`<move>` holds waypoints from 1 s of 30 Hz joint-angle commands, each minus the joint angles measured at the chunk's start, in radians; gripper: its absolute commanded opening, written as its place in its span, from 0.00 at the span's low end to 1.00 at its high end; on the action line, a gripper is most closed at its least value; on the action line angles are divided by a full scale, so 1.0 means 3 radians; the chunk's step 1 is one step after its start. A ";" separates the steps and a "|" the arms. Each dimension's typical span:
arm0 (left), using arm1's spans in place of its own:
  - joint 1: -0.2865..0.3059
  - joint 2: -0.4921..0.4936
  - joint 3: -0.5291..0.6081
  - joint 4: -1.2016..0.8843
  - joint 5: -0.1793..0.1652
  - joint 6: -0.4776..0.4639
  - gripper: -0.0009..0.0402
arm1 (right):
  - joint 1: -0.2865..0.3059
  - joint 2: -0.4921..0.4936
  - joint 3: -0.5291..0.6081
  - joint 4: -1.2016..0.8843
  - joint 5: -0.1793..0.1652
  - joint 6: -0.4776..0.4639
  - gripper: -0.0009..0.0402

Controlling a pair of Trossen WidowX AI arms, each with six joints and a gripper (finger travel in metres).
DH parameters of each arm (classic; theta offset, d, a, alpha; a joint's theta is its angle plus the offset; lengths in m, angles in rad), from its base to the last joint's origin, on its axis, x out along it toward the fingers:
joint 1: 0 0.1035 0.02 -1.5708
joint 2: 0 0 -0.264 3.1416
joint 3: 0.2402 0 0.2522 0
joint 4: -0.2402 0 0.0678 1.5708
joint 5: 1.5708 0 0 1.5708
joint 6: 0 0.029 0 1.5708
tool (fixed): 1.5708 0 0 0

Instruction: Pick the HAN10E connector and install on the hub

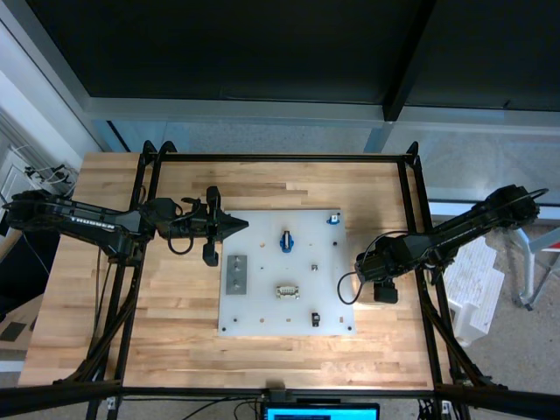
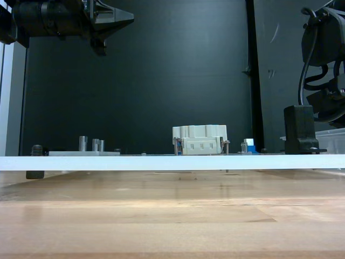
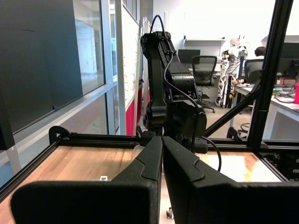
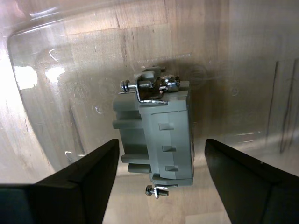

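The HAN10E connector (image 4: 156,135), a grey block with metal screw brackets at both ends, lies in a clear plastic tray (image 4: 37,93) on the wood. My right gripper (image 4: 161,151) hangs over it, open, one finger on each side and neither touching it. In the high view the right gripper (image 1: 382,284) is just off the board's right edge and hides the connector. The beige hub (image 1: 287,290) stands on the white board, also seen in the low view as the hub (image 2: 199,140). My left gripper (image 1: 243,225) is shut and empty, held high over the board's left edge.
The white board (image 1: 262,315) also carries a grey metal block (image 1: 236,273), a blue knob (image 1: 286,241), a small black part (image 1: 316,317) and a small blue piece (image 1: 333,218). A black frame rail (image 1: 420,227) runs close behind the right arm.
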 commanded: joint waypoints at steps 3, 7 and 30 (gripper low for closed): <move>0.0000 0.0000 0.0000 0.0001 0.0000 0.0000 0.02 | 0.0004 -0.0022 0.0019 0.0000 -0.0005 0.0003 0.49; 0.0000 0.0001 0.0000 0.0001 0.0000 0.0000 0.02 | 0.0005 -0.0072 0.0066 -0.0009 -0.0006 0.0003 0.41; 0.0000 0.0000 0.0000 0.0001 0.0000 0.0000 0.02 | -0.0022 -0.0174 0.1307 -0.0520 -0.0018 -0.0191 0.29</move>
